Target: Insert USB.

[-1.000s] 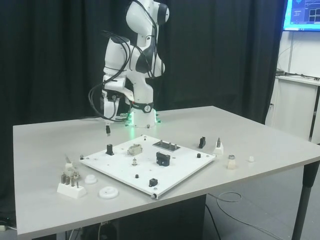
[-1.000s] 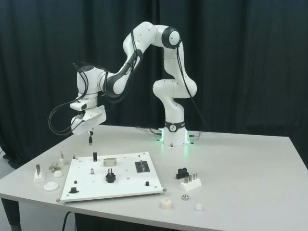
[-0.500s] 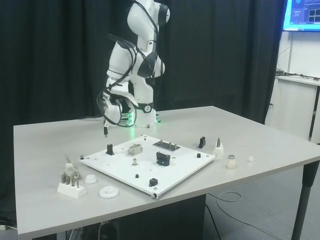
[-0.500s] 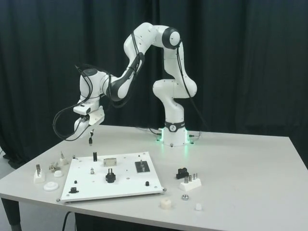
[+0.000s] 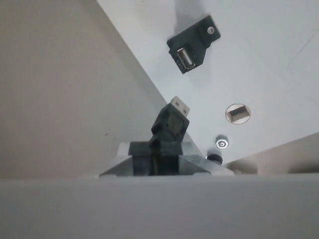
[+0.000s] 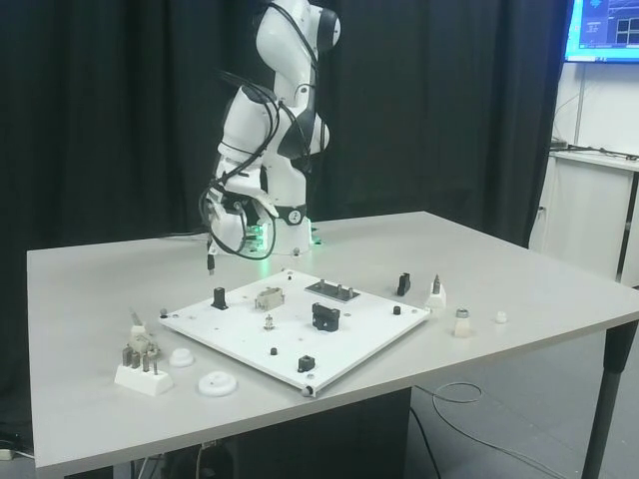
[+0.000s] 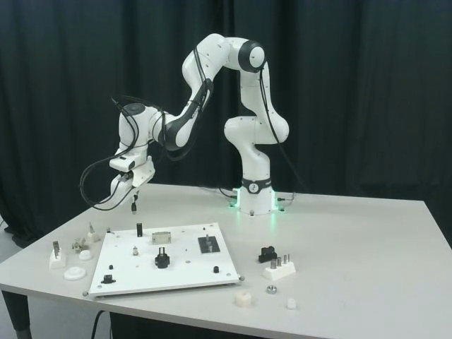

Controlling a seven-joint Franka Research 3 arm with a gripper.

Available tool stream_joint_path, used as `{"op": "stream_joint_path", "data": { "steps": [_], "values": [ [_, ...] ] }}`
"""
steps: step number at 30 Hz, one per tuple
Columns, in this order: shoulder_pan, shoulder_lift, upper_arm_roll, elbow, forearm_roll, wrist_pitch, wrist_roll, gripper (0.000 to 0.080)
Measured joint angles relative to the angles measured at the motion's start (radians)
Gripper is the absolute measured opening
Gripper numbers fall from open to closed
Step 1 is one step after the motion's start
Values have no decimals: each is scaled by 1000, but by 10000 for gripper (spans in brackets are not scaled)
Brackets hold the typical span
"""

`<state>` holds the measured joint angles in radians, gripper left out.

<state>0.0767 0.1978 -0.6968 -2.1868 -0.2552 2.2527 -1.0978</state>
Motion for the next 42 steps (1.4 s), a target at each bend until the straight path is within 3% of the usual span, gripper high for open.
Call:
{"op": "stream_joint_path", "data": {
  "steps": [12, 28, 42],
  "values": [
    [0, 0, 13, 0, -21, -3, 98, 28],
    [0, 2, 44, 8, -48, -57, 102, 28],
    [0, 25, 48, 18, -48, -61, 117, 28]
  ]
}}
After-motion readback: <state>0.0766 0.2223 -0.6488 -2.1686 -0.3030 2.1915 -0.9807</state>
